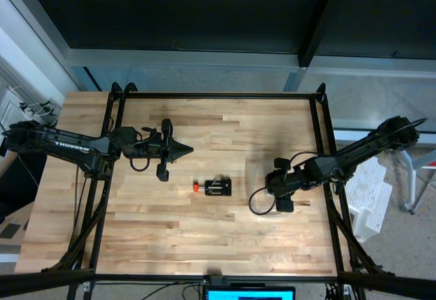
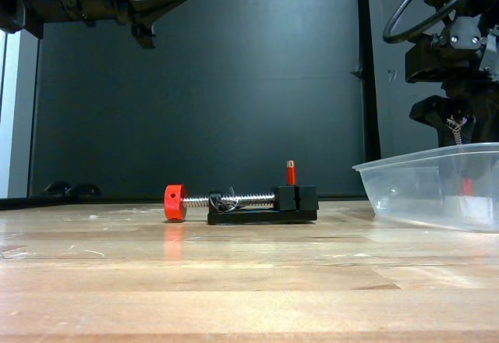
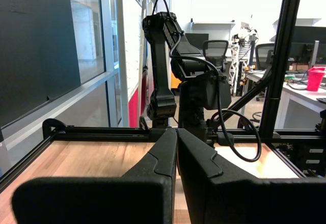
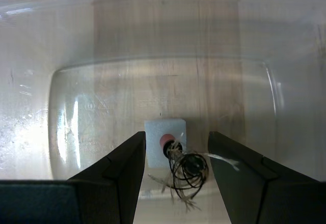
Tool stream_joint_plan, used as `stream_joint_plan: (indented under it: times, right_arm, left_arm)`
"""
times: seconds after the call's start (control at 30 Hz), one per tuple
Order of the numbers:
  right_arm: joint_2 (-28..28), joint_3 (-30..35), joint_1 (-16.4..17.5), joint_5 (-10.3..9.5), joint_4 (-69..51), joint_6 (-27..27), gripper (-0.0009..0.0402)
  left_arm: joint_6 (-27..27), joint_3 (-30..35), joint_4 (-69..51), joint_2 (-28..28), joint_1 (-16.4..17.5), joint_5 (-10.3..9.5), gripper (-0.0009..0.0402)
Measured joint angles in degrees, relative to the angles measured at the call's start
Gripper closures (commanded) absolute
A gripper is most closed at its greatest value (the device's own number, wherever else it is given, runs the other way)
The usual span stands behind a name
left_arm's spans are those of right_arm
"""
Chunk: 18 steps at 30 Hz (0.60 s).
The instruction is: Pick the RCA connector and install on taskboard
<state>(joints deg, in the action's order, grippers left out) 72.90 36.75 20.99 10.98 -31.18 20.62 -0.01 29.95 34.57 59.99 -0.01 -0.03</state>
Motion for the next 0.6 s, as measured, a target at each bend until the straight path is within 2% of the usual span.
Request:
stream_joint_plan:
  times: [0.6]
  right_arm:
    - [0.0, -2.03, 0.02, -0.02, 2.82, -0.52, 0.0224]
  left_arm:
    - [0.0, 0.0, 0.0, 0.0, 0.0, -0.02, 0.0393]
